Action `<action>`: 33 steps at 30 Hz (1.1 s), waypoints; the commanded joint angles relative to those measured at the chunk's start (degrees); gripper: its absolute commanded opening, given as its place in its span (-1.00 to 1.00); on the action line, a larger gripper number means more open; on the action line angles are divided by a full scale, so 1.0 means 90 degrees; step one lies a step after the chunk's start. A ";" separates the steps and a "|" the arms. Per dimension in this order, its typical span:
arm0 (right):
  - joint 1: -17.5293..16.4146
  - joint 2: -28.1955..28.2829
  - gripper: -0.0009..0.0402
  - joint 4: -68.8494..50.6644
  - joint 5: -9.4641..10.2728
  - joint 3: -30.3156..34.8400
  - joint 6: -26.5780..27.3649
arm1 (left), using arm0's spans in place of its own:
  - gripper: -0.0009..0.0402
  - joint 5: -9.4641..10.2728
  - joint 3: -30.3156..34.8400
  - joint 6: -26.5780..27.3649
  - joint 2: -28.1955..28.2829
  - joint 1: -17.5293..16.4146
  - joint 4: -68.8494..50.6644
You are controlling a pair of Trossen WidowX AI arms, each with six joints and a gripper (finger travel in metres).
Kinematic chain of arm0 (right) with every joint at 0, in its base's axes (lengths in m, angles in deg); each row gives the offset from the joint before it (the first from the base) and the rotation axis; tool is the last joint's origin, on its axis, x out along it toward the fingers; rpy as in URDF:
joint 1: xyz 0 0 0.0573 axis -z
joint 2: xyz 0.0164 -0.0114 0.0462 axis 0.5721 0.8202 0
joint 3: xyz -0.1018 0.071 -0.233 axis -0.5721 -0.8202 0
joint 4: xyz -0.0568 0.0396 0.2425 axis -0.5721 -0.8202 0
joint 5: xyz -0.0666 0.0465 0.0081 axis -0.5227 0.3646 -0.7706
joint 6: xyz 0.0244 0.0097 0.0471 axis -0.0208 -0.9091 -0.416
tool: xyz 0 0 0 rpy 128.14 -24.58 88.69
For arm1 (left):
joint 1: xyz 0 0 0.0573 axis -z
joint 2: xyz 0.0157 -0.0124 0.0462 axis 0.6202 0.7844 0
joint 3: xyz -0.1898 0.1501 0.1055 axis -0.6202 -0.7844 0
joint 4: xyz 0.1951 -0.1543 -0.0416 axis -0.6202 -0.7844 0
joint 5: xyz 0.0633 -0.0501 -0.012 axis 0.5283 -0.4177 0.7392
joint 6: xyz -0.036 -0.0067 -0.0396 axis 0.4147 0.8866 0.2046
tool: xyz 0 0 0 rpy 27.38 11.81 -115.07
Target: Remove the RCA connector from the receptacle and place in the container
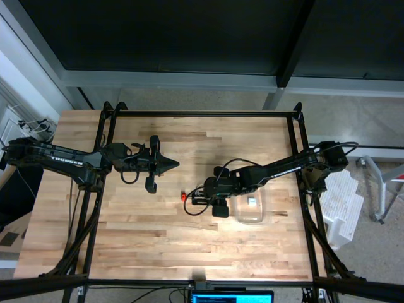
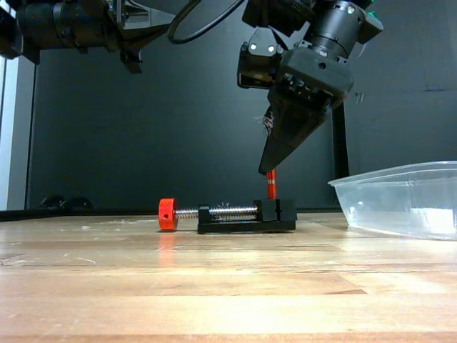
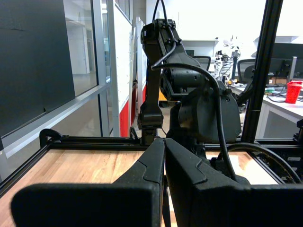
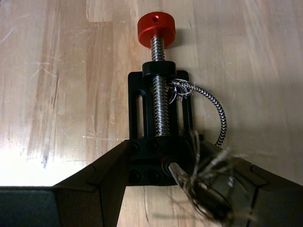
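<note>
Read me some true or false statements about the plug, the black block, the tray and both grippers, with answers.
The RCA connector stands upright in the receptacle. True.
The right gripper is over the container. False: it is right above the connector.
The left gripper, fingers shut, is up in the air, away from the receptacle. True.
The container holds the connector. False: it sits in the receptacle.

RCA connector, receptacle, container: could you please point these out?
RCA connector [image 2: 270,187]: low view, shaft.
Receptacle [image 2: 246,218]: low view, body.
Container [image 2: 400,207]: low view, wall.
Right gripper [image 2: 268,170]: low view, tips at connector.
Left gripper [image 1: 175,164]: high view, tips, parked.
</note>
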 commanded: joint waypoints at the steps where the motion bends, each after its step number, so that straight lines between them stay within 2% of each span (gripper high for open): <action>1: -0.0002 0.0010 -0.04 0.0007 -0.0002 -0.0019 0.0002 | -0.96 0.0000 0.0000 0.0000 0.0000 0.0000 0.0000; 33: 0.0000 0.0022 -0.79 -0.0036 0.0000 -0.0029 0.0136 | -0.96 0.0000 0.0000 0.0000 0.0000 -0.0002 0.0000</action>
